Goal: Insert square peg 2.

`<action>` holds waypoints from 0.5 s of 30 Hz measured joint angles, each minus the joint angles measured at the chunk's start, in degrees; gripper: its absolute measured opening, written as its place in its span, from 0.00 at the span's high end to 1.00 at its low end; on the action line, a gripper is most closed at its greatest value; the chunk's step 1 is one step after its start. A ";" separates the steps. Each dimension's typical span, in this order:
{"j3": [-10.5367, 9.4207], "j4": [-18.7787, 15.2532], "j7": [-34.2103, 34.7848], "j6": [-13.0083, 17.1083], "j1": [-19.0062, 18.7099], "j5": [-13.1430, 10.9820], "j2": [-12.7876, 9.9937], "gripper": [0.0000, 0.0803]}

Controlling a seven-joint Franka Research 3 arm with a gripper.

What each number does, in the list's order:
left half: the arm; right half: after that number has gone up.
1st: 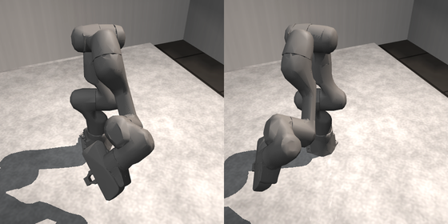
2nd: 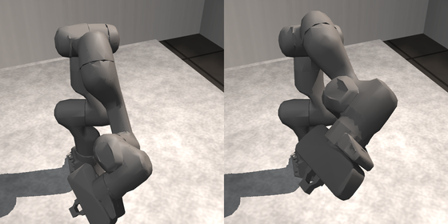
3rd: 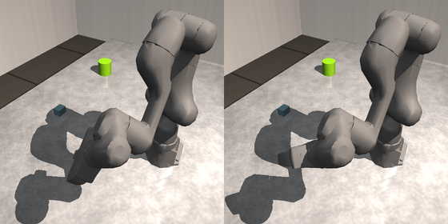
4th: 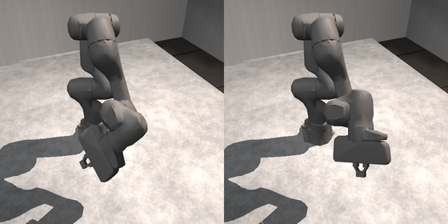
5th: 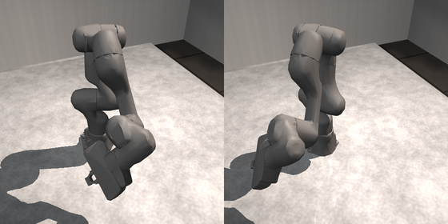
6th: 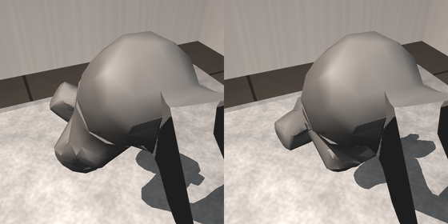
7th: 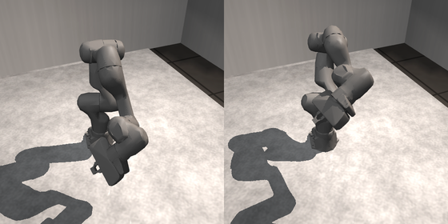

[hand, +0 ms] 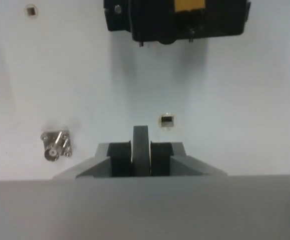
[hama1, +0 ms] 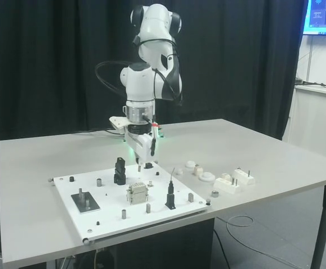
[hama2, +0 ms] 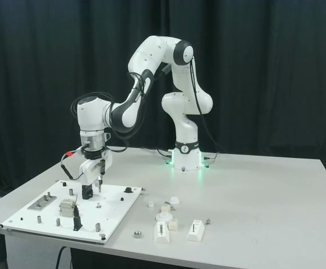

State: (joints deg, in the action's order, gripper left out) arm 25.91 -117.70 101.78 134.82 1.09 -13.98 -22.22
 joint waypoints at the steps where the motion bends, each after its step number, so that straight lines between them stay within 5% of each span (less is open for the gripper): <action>1: -0.03 -0.05 0.00 0.22 -0.03 -0.21 -0.18 0.90; 15: -0.06 -1.15 -0.02 3.54 -0.59 -1.12 -0.61 0.90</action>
State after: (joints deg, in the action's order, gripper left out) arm 25.85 -118.86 101.75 138.36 0.50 -15.10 -22.83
